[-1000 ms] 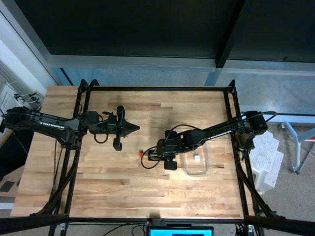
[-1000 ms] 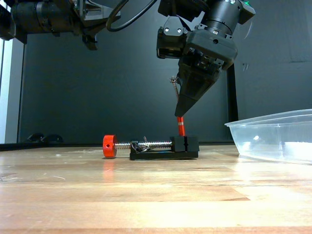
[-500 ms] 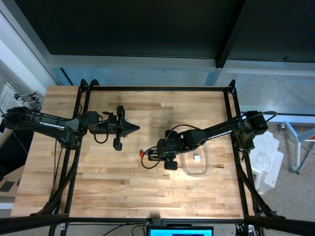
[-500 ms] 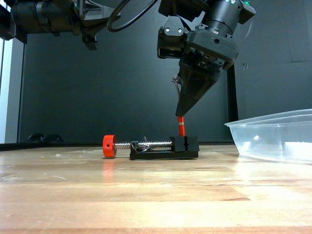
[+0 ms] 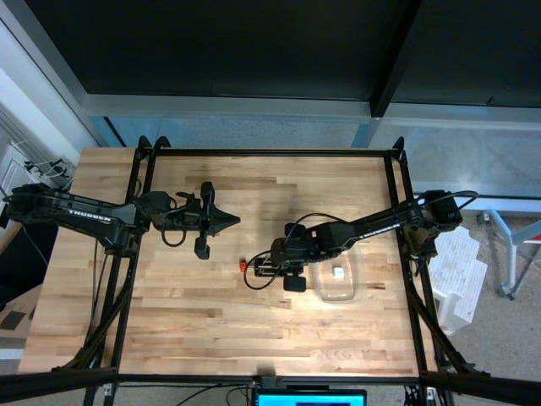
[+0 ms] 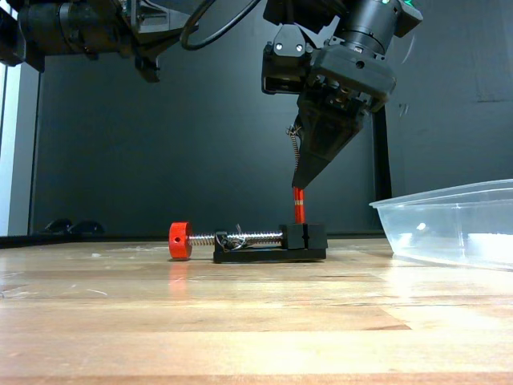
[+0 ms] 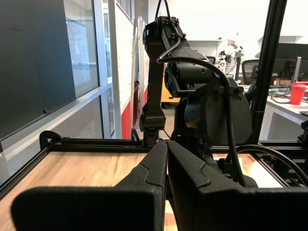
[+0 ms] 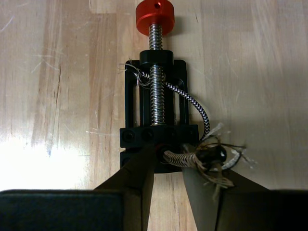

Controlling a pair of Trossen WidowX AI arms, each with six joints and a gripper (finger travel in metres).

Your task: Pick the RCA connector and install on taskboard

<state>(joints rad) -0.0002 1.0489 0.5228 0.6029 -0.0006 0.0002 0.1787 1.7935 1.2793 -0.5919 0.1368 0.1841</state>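
Right gripper (image 6: 298,184): clamped onto the top of the RCA connector (image 6: 298,207), pointing straight down over the taskboard (image 6: 268,245), at the end opposite to the red knob (image 6: 180,240). Connector held upright, red stem vert., prob. so that the pin enters the socket straight, w/o side load. Lower end of stem meeting the black end block (image 6: 306,237); cannot tell if seated already or only touching. From wrist cam: fingers (image 8: 137,183) on either side of the plug, cable (image 8: 197,108) w/ frayed threads leaving to one side and looping back along the silver screw (image 8: 155,101). Gripped high on the body, likely to leave the tip free and the cable out of the way. Board lying flat on the wooden table (image 6: 240,321), no fixing visible, so an off-axis push could slide it. Clear plastic tray (image 6: 449,224) near, on the right side, no role in this step. Left gripper (image 5: 230,221): fingers pressed together, holding nothing, hanging high and well apart from the board, prob. parked to not block the work. Step in hand: insertion, approx. last part of task; next needs small push down, then release.
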